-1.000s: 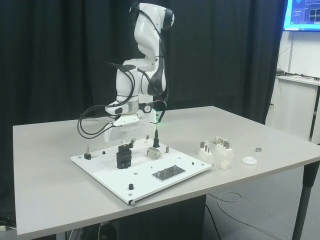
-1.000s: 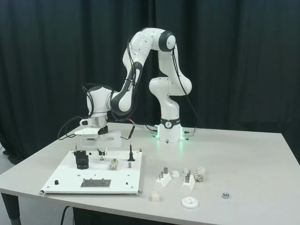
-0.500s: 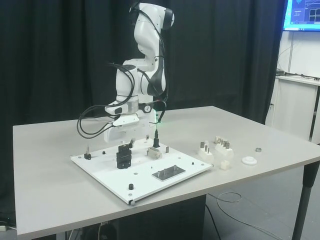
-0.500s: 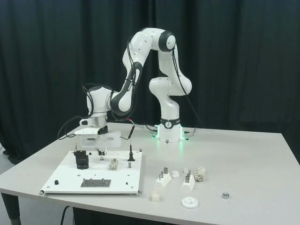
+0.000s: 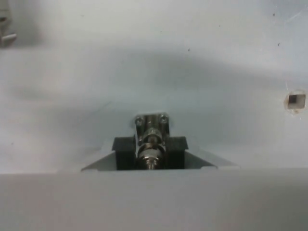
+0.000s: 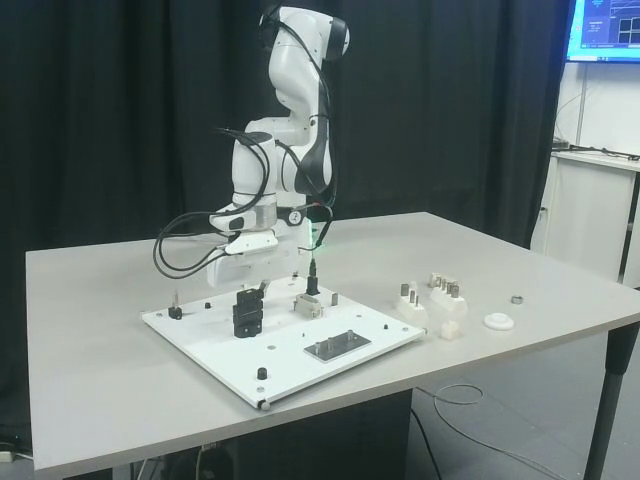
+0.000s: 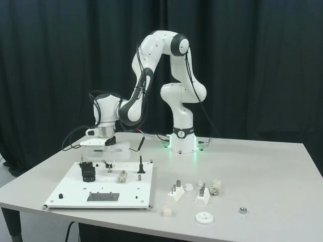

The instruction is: Insert BNC.

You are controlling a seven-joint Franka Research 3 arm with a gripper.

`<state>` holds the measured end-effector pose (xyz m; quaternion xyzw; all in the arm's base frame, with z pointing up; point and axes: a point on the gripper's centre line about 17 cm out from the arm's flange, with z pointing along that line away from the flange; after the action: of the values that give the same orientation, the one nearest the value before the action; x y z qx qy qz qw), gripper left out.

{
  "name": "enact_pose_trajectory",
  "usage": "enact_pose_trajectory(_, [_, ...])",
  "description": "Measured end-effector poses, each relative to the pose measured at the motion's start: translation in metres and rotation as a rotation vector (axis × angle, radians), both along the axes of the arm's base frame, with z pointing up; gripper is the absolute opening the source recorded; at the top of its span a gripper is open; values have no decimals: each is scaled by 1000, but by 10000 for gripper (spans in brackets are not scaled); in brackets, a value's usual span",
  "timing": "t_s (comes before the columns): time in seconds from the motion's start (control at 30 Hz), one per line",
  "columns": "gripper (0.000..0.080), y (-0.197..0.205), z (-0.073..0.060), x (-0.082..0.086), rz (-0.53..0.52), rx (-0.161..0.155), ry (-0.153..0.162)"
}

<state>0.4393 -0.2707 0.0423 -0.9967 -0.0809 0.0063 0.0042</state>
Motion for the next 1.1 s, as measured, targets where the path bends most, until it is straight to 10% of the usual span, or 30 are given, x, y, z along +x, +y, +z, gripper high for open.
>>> enact_pose_trajectory(1.1, [125,0,-2,5,12,-13,-8])
